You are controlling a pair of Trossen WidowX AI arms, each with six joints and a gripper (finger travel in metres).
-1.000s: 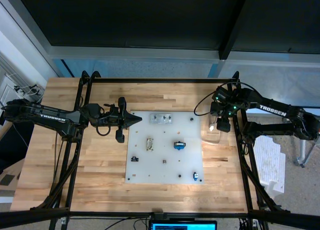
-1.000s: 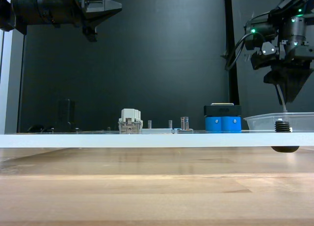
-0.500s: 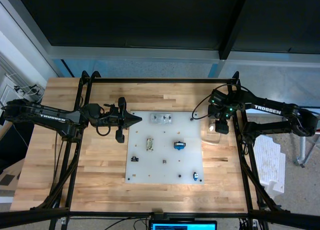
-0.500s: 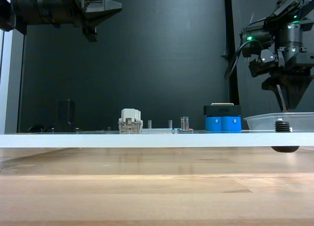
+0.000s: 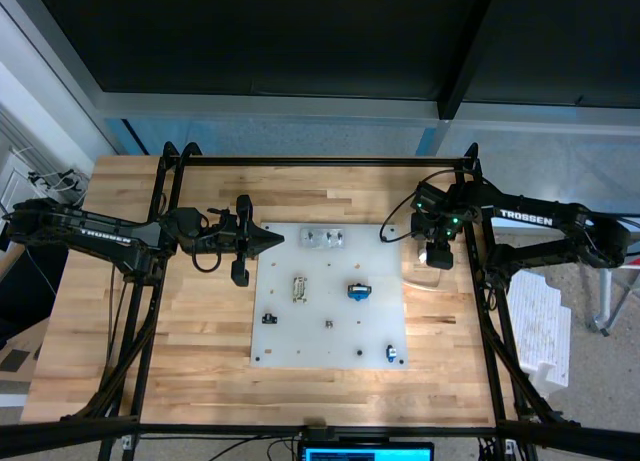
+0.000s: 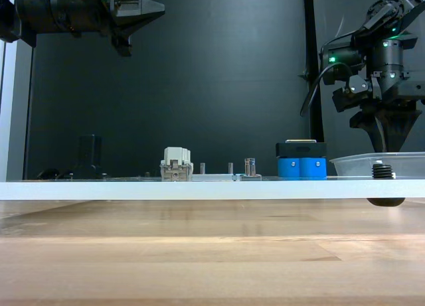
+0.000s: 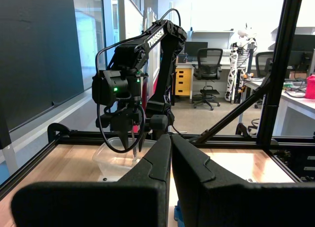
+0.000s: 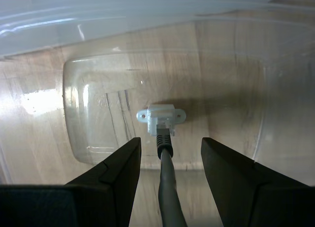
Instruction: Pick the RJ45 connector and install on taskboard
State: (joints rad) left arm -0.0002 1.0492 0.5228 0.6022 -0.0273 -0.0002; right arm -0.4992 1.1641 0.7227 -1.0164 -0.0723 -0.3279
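Note:
The RJ45 connector point(image 8: 160, 115), white-flanged on a grey cable, lies on the floor of a clear tub point(image 8: 98, 84). My right gripper point(image 8: 171, 141) points down over it, open, one finger on each side of the cable and touching neither. In the high view the right gripper point(image 5: 437, 253) hangs above the tub point(image 5: 424, 271), just right of the white taskboard point(image 5: 300, 331). In the low view its tips point(image 6: 385, 147) reach the tub's rim. My left gripper point(image 5: 275, 239) point(image 7: 171, 138) is shut and empty, held high at the board's left rear corner.
The board carries a blue block point(image 5: 358, 291) point(image 6: 301, 166), a beige connector housing point(image 5: 298, 289) point(image 6: 176, 165) and a silver fixture point(image 5: 325, 239). Black frame rails point(image 5: 320, 162) border the wooden table. A black-headed screw point(image 6: 380, 170) stands at the board's right edge.
The right gripper has shifted a little left and lowered toward the tub. The left arm has not moved.

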